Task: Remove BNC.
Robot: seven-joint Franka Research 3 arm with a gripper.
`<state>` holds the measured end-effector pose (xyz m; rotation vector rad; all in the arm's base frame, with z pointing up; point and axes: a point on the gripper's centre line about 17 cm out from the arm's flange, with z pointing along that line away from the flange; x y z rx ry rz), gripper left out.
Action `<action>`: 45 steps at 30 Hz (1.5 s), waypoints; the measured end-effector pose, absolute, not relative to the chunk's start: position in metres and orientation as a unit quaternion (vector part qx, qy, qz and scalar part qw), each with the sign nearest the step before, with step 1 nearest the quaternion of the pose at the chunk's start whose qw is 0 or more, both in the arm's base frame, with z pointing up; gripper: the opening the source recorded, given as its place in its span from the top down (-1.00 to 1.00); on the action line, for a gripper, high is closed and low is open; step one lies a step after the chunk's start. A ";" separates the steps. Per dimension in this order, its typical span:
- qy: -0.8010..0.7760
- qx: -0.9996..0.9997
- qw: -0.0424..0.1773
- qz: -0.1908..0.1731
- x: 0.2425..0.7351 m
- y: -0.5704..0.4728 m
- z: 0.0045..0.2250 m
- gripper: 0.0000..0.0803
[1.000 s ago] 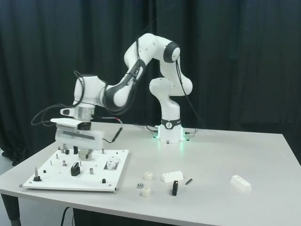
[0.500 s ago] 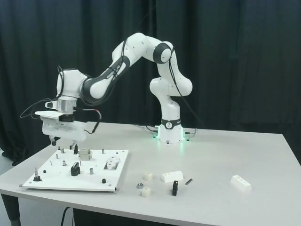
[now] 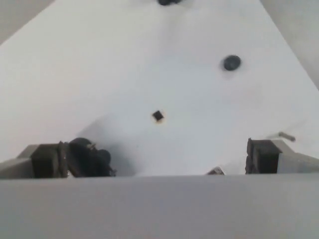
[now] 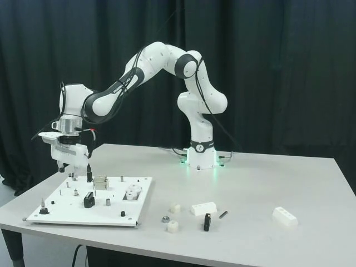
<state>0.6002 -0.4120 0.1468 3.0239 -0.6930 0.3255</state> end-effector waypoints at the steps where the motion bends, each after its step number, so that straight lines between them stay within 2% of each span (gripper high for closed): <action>1: -0.235 0.966 0.010 0.103 0.598 -0.414 0.145 -0.99; 10: -0.330 0.941 -0.005 0.079 0.576 -0.427 0.129 -0.99; 20: -0.436 0.897 -0.032 0.061 0.565 -0.431 0.118 -0.99; 45: -0.488 0.872 -0.026 0.021 0.532 -0.439 0.072 -0.99</action>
